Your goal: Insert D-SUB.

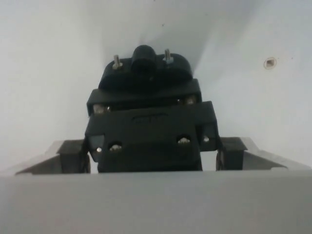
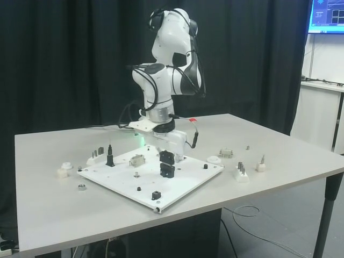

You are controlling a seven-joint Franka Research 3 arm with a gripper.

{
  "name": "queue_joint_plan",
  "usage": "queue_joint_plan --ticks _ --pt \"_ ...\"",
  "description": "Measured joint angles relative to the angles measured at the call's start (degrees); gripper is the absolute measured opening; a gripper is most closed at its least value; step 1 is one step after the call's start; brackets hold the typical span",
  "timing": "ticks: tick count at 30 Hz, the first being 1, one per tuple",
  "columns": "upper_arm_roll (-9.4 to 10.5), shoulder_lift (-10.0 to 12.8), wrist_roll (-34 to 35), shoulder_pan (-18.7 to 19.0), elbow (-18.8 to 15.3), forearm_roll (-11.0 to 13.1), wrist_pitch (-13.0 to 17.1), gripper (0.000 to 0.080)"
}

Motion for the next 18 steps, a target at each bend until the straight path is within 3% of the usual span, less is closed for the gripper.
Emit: queue_joint_plan --ticks 18 --pt "-0.32 0.02 -0.36 -0.01 -0.40 0.00 1.05 0.0570"
